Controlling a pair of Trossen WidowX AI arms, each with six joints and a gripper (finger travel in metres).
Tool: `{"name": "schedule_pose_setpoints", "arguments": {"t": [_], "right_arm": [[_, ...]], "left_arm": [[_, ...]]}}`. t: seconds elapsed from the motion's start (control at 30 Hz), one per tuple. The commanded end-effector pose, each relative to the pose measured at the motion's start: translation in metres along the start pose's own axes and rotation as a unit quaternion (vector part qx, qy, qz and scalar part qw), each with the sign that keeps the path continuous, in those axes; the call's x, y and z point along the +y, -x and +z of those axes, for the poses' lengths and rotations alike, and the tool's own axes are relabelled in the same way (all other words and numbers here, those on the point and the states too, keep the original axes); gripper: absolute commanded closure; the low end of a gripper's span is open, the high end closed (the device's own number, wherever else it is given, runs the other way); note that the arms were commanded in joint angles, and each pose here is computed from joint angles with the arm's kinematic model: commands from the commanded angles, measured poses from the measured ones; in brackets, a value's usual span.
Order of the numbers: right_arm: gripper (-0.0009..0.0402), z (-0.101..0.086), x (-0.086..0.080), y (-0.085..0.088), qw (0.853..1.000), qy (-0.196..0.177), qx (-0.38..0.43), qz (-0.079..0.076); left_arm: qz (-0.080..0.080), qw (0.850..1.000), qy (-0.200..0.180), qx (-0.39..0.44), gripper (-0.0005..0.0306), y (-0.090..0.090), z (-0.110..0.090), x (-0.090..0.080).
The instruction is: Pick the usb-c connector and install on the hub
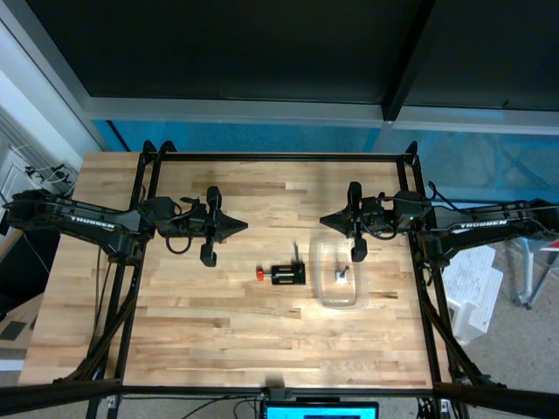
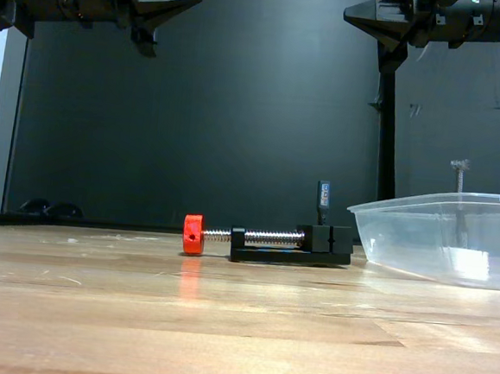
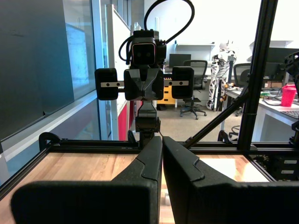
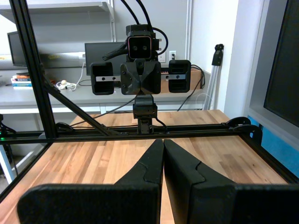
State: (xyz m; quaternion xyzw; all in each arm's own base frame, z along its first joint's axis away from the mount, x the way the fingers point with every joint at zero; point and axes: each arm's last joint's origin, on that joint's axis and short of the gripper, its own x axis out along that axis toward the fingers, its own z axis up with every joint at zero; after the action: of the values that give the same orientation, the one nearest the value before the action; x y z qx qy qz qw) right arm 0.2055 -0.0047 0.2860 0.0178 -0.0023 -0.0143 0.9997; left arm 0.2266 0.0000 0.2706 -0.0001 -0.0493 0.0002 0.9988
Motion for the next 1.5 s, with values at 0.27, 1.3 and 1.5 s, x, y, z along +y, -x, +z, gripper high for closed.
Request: {"name": "schedule_pose_setpoints", "arguments": {"t": [0.27,1.3,1.5], "right_arm": [[0.0393,0.000,0.000,0.000,1.000,0.000,0.000,0.000],[0.0393,0.020,0.010,0.006,0.983,-0.037,0.176,0.025],[0.0393,0.037,0.013,0.019,0.963,-0.037,0.267,0.018]], "left_arm": [[0.000,1.000,0.000,0.000,0.0300,0.000,0.000,0.000],[0.000,1.000,0.000,0.000,0.0300,0.000,0.000,0.000],[0.000,1.000,0.000,0.000,0.0300,0.000,0.000,0.000]]}}
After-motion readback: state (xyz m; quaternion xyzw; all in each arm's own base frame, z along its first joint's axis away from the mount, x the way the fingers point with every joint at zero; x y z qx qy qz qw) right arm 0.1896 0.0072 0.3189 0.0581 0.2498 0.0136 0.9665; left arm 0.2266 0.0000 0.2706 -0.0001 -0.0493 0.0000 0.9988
